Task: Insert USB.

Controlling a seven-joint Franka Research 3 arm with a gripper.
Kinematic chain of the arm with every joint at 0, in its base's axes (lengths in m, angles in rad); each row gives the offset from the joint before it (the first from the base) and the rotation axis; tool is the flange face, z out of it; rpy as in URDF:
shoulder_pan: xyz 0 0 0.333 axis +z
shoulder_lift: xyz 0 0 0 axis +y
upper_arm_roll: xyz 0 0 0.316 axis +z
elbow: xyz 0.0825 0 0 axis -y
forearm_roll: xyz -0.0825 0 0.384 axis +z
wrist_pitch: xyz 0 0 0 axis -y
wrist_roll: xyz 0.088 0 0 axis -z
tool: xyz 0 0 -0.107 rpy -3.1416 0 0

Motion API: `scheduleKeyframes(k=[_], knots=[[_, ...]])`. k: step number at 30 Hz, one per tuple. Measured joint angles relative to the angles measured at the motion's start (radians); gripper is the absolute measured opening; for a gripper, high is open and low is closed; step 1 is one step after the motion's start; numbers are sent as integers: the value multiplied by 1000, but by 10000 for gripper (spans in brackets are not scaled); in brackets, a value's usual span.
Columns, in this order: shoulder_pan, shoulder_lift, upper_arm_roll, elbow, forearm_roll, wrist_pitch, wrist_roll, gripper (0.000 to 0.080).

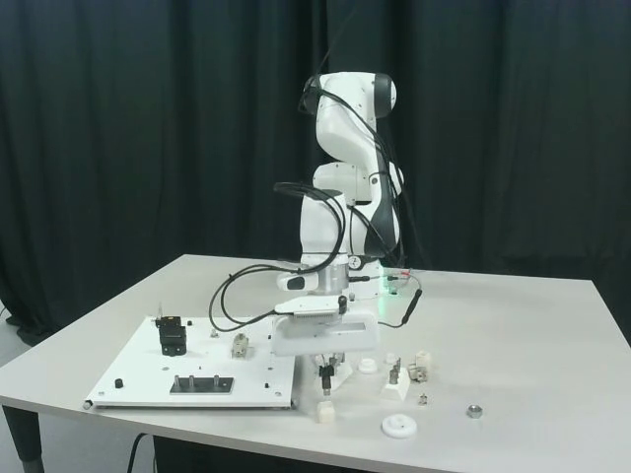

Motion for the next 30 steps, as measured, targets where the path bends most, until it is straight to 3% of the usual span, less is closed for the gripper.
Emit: scheduleKeyframes(k=[10, 30], knots=[[0, -26, 0, 3, 5, -48, 12, 94], [2, -27, 5, 21, 6, -80, 75, 94]])
